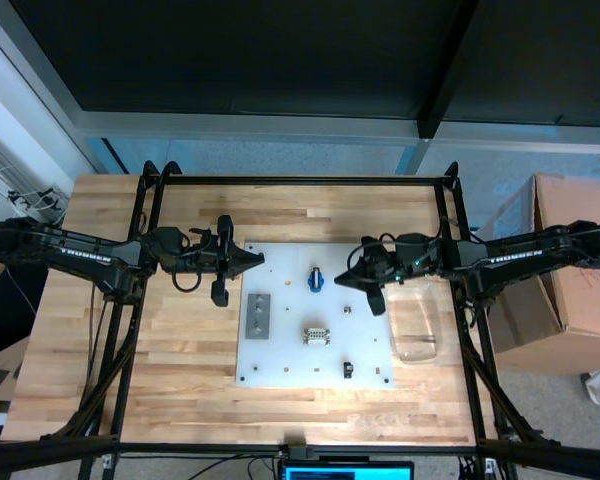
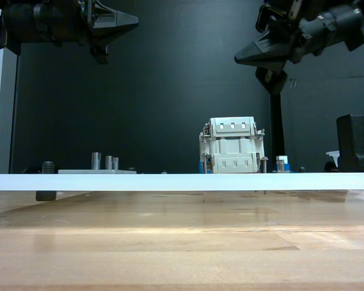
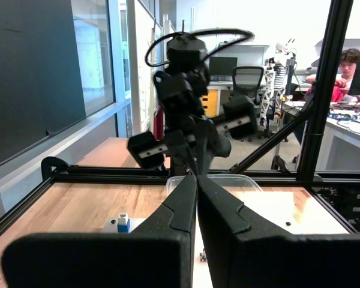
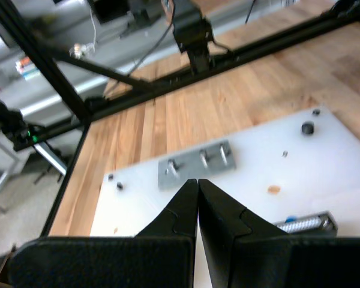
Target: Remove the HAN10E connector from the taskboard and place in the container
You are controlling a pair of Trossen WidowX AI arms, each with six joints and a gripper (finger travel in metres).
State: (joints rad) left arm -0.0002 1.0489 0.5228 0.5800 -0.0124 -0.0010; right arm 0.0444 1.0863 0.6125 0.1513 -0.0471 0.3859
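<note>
**Both pincers closed and empty above the taskboard; connector seated**

A pale butcher-block wooden counter (image 1: 180, 380) carries a flat, matte white taskboard (image 1: 280, 360) at its middle. The HAN10E connector (image 1: 317, 336) stands upright in its seat on the near half of the board. It is a blocky beige-grey plastic housing with a ridged top and small metal screws at its corners. Nothing touches it.

The left pincer (image 1: 258, 258) hangs in the air over the board's far left corner. Its tapered black fingers are pressed together and hold nothing. The right pincer (image 1: 352, 281) hangs over the far right part of the board. Its wedge-shaped fingers also meet tip to tip and hold nothing. Seen from counter height, both pincers are well above the connector and apart from it.

The container (image 1: 420, 350) is a clear plastic tub with rounded corners. It lies on the counter just beside the board's right edge, below the right arm.

Also on the board:
- A grey metal plate (image 1: 257, 314) with three short studs, left of the connector.
- A blue part (image 1: 316, 279) farther back.
- A small black part (image 1: 348, 370) near the near edge.

A black extruded-metal frame (image 1: 300, 181) runs around the counter. A brown cardboard box (image 1: 570, 260) sits beyond the counter's right edge.
</note>
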